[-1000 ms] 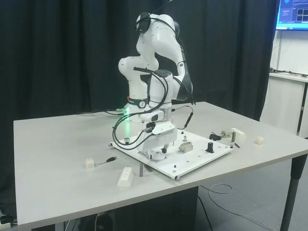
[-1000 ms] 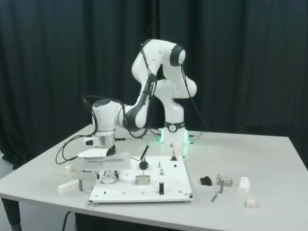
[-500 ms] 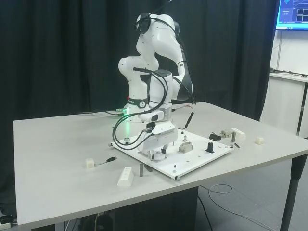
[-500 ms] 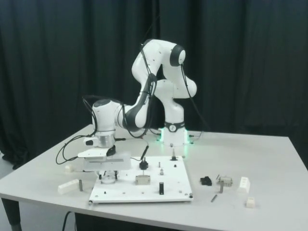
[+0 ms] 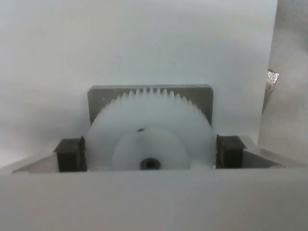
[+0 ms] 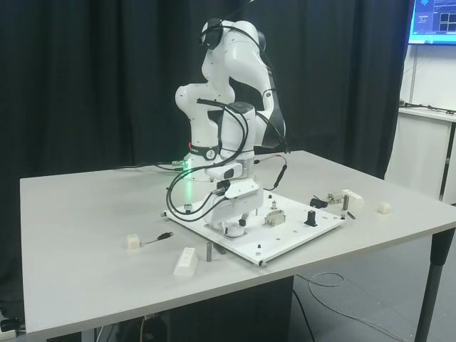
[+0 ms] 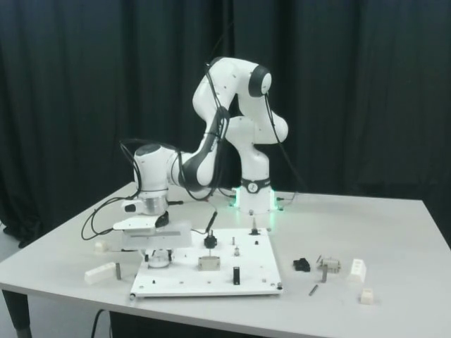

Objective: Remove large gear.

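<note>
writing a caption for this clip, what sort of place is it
Most likely a robotics lab or test cell. A white arm is bolted on a grey table in front of black curtains, working over a white assembly board fitted with small parts. A monitor glows in the corner.

A black curtain (image 6: pixel 107 78) is hanging behind the grey table (image 6: pixel 85 228), covering the back of the room. To one side, a white counter (image 6: pixel 424 149) is standing by a white wall, and a screen (image 6: pixel 433 21) is glowing above it.
</note>
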